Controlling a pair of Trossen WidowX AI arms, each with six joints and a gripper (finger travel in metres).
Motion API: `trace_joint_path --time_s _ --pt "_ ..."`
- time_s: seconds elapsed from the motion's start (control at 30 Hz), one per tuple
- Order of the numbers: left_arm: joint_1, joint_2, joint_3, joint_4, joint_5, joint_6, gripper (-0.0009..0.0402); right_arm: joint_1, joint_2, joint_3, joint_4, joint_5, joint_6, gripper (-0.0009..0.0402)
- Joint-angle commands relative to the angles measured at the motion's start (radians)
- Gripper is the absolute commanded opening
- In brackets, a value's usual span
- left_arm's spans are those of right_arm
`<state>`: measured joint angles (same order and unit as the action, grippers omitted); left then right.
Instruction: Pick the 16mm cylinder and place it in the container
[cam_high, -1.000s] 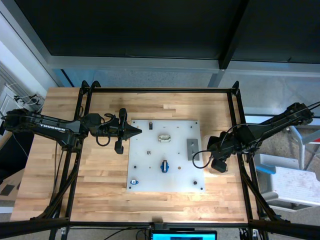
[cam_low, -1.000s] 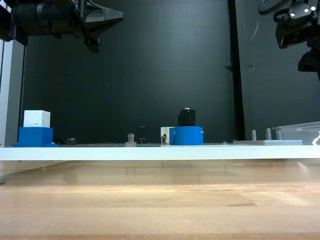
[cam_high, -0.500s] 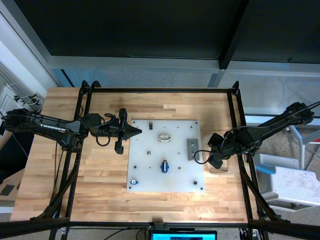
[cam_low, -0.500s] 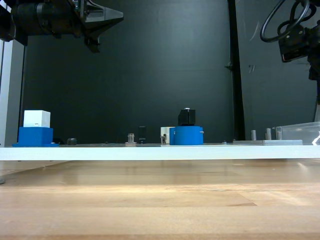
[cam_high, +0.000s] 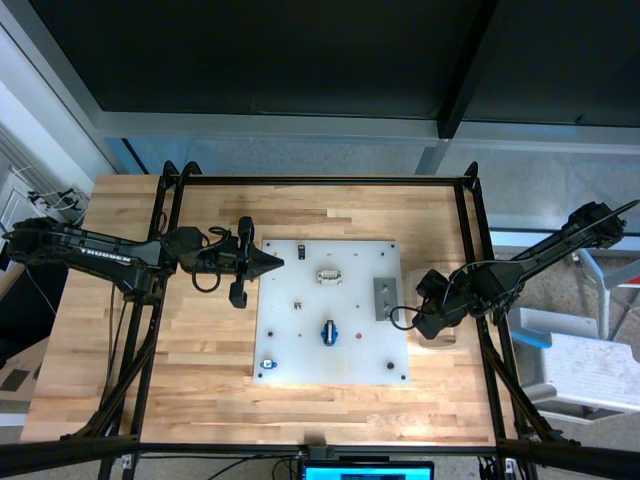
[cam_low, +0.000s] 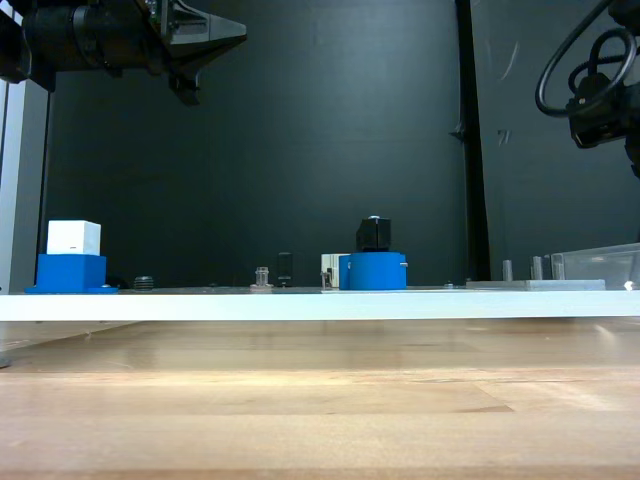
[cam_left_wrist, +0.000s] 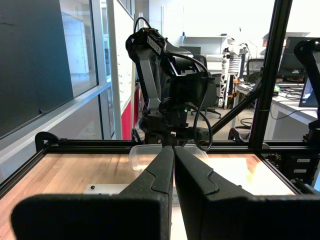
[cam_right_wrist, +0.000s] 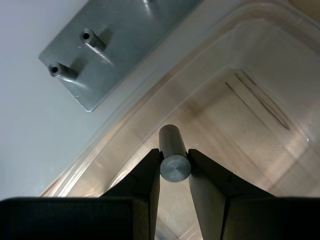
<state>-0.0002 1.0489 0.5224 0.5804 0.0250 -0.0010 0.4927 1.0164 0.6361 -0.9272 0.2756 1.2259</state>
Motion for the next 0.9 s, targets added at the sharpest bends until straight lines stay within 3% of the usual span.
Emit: trace_joint_path --time_s 0.03,0.27,0.63,0.9 --pt "0.0 0.0 0.0 0.0 0.0 0.0 0.0 0.002 0.001 -0.013 0.004 0.005 0.018 0.0023" --pt "0.0 0.0 0.0 0.0 0.0 0.0 0.0 0.008 0.001 -0.036 0.013 0.005 0.042 0.0039" --pt "0.0 0.0 0.0 0.0 0.0 0.0 0.0 0.012 0.001 -0.038 0.02 0.012 0.042 0.013" --pt "0.0 0.0 0.0 0.0 0.0 0.0 0.0 0.014 0.001 -0.025 0.012 0.011 0.039 0.0172"
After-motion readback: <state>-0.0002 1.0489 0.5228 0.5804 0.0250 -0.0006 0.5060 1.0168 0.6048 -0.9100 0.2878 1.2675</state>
